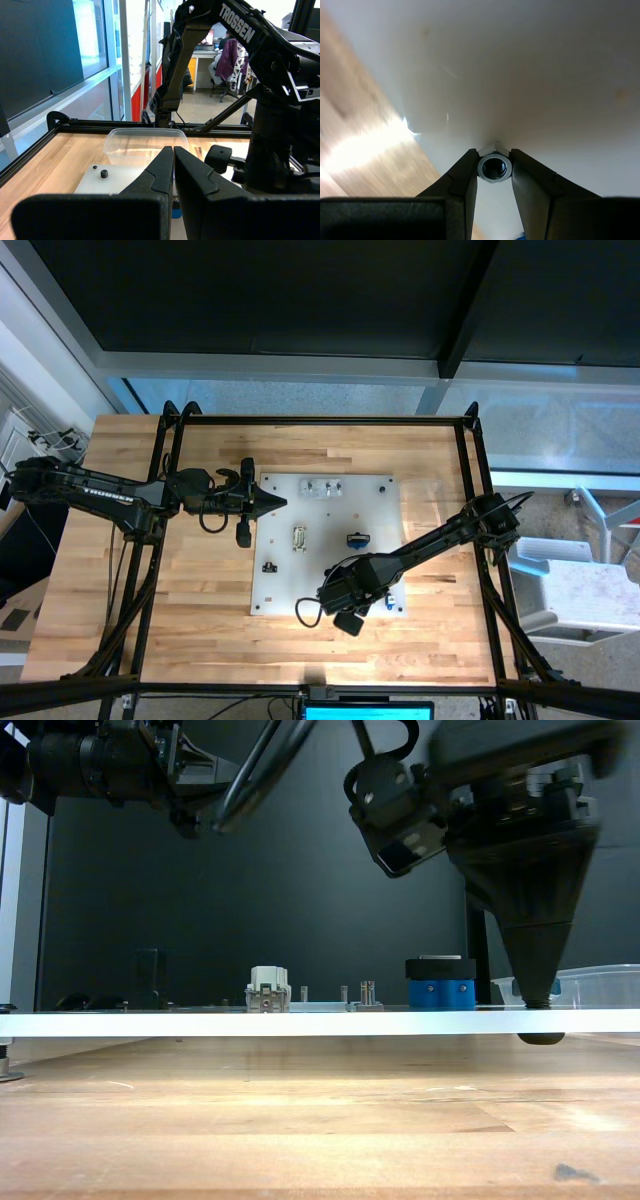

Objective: Unfasten the M12 fastener and place in the container

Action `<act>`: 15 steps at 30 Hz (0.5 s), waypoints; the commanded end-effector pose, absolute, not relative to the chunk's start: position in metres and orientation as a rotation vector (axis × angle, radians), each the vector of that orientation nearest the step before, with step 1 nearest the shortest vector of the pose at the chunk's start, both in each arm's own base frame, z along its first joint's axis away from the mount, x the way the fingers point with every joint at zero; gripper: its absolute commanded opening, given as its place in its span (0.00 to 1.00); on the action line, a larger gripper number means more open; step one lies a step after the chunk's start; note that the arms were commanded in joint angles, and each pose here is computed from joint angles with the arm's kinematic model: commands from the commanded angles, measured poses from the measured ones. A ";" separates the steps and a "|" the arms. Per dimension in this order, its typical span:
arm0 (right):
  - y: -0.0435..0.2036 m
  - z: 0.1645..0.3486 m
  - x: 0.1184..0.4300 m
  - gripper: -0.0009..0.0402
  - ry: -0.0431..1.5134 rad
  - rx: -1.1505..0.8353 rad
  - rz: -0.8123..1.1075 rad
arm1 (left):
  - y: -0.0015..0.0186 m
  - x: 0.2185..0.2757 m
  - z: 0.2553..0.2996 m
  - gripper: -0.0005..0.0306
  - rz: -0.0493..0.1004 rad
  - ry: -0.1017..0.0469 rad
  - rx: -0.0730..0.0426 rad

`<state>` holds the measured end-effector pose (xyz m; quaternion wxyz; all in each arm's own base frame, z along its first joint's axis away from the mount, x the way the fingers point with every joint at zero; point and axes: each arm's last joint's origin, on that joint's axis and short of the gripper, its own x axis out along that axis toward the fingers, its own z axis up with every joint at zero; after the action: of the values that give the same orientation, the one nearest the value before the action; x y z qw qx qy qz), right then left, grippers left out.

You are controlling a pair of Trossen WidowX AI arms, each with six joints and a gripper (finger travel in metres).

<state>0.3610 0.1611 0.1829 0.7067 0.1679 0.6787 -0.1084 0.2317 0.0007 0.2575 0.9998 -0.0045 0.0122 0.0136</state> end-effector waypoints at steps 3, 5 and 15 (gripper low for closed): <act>0.161 0.183 0.361 0.08 1.517 0.109 0.009 | 0.0007 0.2317 0.2577 0.02 0.027 0.024 -0.009; 0.161 0.183 0.361 0.08 1.513 0.003 0.109 | 0.0008 0.2317 0.2577 0.02 0.027 0.024 -0.009; 0.160 0.186 0.358 0.08 1.433 -0.541 0.616 | 0.0008 0.2317 0.2577 0.02 0.028 0.024 -0.009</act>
<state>0.3588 0.1601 0.1840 0.6856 -0.2208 0.6448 0.2558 0.2317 0.0007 0.2578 0.9998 -0.0047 0.0117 0.0136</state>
